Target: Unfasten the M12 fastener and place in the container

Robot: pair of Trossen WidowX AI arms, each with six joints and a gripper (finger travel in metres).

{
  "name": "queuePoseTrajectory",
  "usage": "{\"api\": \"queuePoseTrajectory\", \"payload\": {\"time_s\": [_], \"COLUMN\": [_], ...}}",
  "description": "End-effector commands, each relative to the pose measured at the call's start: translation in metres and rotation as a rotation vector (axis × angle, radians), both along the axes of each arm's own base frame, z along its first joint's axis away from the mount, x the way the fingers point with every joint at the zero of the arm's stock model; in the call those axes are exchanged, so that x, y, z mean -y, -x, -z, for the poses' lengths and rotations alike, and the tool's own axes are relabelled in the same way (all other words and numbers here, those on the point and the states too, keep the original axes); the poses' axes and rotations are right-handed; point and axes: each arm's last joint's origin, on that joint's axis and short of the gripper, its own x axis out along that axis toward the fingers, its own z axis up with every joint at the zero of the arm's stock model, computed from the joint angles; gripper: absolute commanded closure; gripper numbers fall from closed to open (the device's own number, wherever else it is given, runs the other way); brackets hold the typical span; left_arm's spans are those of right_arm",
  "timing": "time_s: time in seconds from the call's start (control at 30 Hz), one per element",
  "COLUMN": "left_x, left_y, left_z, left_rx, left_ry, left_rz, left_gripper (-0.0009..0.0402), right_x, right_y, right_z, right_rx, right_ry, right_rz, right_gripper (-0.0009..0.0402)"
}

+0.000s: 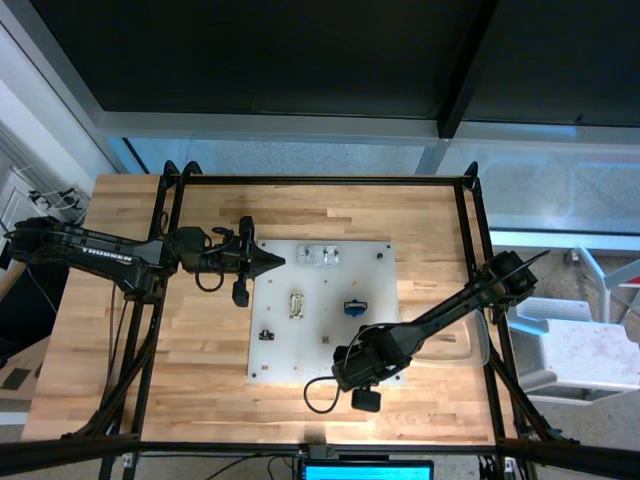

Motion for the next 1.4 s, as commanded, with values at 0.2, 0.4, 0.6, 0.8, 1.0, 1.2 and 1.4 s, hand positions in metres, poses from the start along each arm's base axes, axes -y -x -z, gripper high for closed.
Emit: {"api": "queuePoseTrajectory", "payload": {"time_s": [0.2,0.4,0.6,0.8,1.0,1.2,1.4], "left_x": [0.0,0.0,0.0,0.0,0.0,0.0,0.0], "left_y": [0.0,0.0,0.0,0.0,0.0,0.0,0.0], "left_z": [0.0,0.0,0.0,0.0,0.0,0.0,0.0], "left_rx": [0.0,0.0,0.002,0.0,0.0,0.0,0.0], "left_ry": [0.0,0.0,0.0,0.0,0.0,0.0,0.0], "left_rz": [0.0,0.0,0.0,0.0,0.0,0.0,0.0], "left_gripper": [0.0393,0.0393,0.0393,0.0393,0.0393,0.0393,0.0393], "right_x": [0.002,0.013,0.013,0.009,0.003,0.001,0.003], "right_y": [0.002,0.01,0.009,0.007,0.001,-0.007,-0.008], "right_z": [-0.001,-0.012,-0.019,-0.024,-0.034,-0.037,-0.033], "right_rx": [-0.001,0.006,0.013,0.0,0.019,0.017,-0.02], "right_ry": [0.032,0.257,0.269,0.198,0.154,0.124,0.072], "right_rz": [0.008,0.096,0.095,0.075,-0.043,0.044,0.333], "right_gripper": [0.0393,0.0393,0.0393,0.0392,0.0326,0.0214,0.015]}}
